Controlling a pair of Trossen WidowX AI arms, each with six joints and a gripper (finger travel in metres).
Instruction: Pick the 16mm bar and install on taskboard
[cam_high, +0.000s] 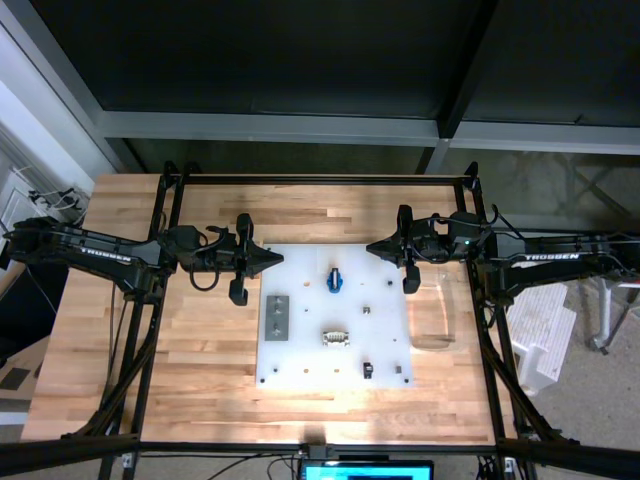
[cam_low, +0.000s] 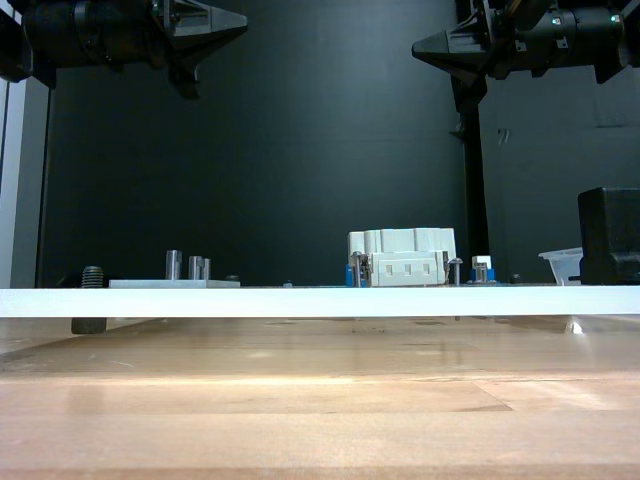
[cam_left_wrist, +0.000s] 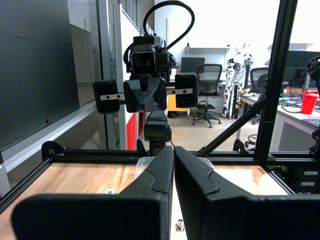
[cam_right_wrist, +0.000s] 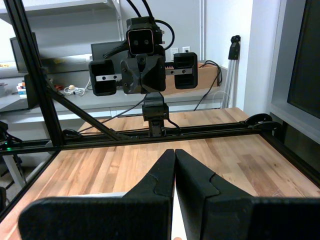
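**Both tools empty, pick not yet begun**

The pale wooden surface (cam_high: 200, 330) carried the white rectangular task board (cam_high: 310, 345). The left tool (cam_high: 276, 259) hung high over the board's far left corner and the right tool (cam_high: 372, 248) over its far right corner. Each was clenched on nothing. A clear plastic tray (cam_high: 445, 310) lay beside the board's right edge. The 16mm bar was in neither tool, and I could not tell where it lay. The step in hand was probably the approach. Next, one tool would need to release and descend onto the bar.
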